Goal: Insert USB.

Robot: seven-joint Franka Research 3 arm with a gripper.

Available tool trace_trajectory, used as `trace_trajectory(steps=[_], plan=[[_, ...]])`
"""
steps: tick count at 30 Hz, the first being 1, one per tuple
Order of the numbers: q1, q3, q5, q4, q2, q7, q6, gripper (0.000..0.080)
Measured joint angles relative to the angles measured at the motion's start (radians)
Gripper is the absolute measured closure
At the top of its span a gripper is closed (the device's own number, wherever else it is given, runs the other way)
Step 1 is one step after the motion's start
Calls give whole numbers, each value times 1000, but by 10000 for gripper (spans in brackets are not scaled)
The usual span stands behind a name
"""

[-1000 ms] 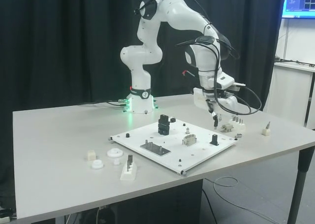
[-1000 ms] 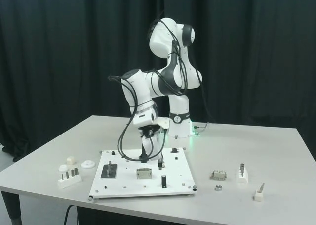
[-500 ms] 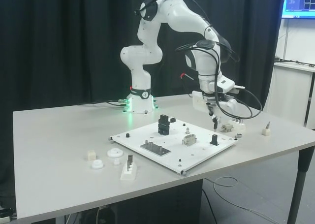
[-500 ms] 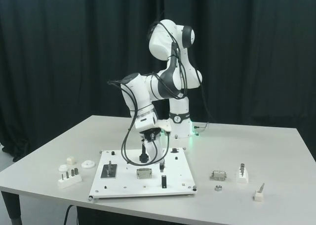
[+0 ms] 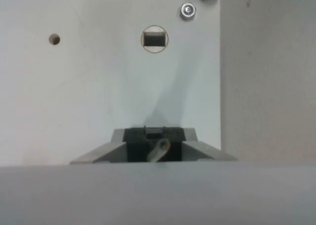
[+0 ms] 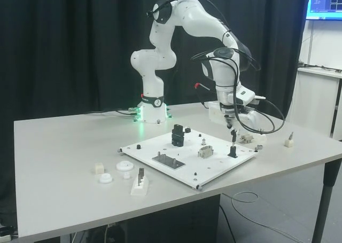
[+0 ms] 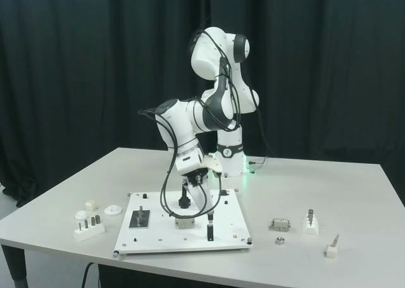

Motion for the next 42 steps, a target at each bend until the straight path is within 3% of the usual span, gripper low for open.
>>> trace_trajectory(steps=[42], plan=[[0, -4, 15, 0, 12, -2, 6, 738]])
